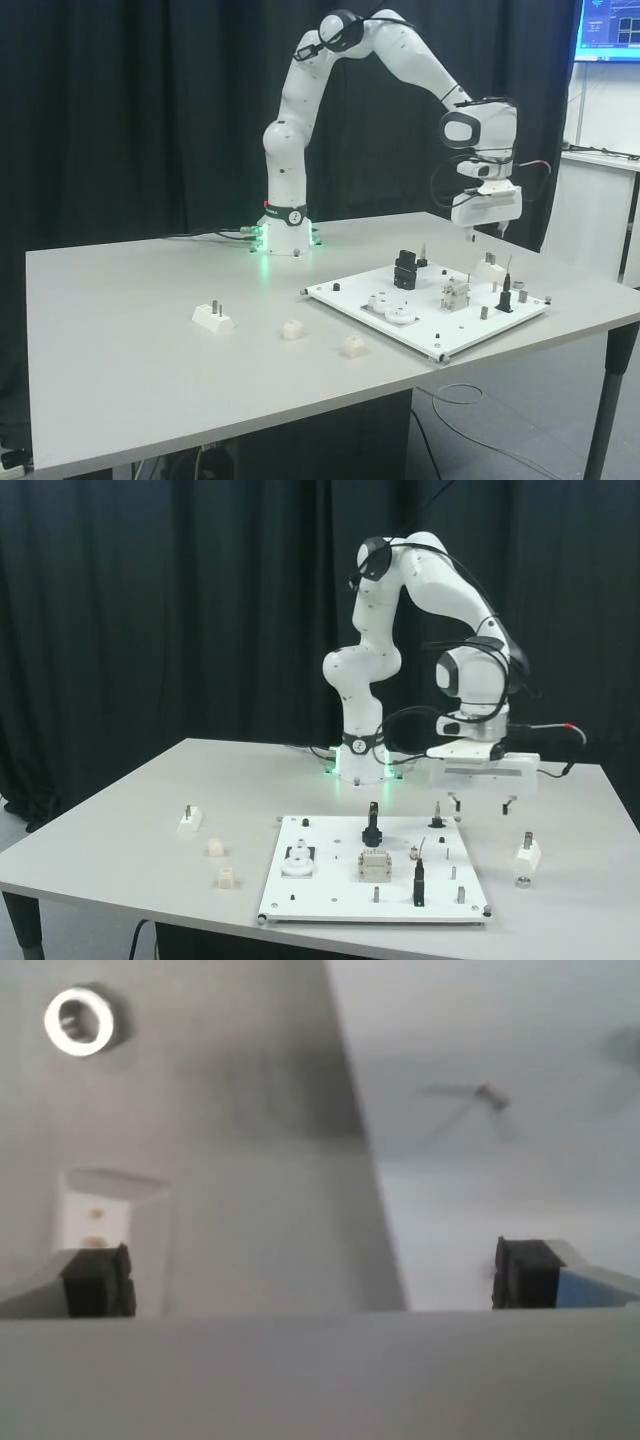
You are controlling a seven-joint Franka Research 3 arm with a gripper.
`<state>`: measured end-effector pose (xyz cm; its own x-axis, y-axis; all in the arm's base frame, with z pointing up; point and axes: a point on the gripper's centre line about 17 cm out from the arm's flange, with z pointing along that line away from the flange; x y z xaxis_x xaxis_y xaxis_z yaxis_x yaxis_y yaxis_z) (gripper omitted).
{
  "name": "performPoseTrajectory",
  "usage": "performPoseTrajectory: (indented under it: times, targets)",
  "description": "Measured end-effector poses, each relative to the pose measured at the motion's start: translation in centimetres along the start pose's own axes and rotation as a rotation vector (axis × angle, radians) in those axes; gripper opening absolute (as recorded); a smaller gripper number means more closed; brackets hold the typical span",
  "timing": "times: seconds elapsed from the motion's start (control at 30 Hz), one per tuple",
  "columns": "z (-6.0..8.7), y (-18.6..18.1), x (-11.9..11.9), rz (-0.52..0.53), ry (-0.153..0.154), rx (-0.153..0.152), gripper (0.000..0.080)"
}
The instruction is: Pick round peg 3.
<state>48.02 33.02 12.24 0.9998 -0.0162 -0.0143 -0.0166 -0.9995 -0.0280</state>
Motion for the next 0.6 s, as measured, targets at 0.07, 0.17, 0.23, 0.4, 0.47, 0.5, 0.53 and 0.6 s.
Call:
performPoseTrajectory:
  times: [0.07, 0.17, 0.23, 0.4, 0.47, 0.5, 0.53, 0.6]
  targets:
    - [0.1, -0.9, -0.6, 0.011, 0.000, 0.000, 0.0800]
    - [0.4, -2.3, -1.4, 0.025, 0.000, -0.001, 0.0800]
    - [0.6, -3.2, -1.9, 0.034, 0.002, -0.001, 0.0800]
    - [1.5, -5.4, -3.0, 0.048, 0.008, -0.008, 0.0800]
    - [1.9, -6.1, -3.3, 0.054, 0.009, -0.014, 0.0800]
    - [2.1, -6.4, -3.5, 0.058, 0.009, -0.017, 0.0800]
    - [2.4, -6.7, -3.6, 0.061, 0.010, -0.021, 0.0800]
    - [2.8, -7.3, -3.8, 0.065, 0.012, -0.027, 0.0800]
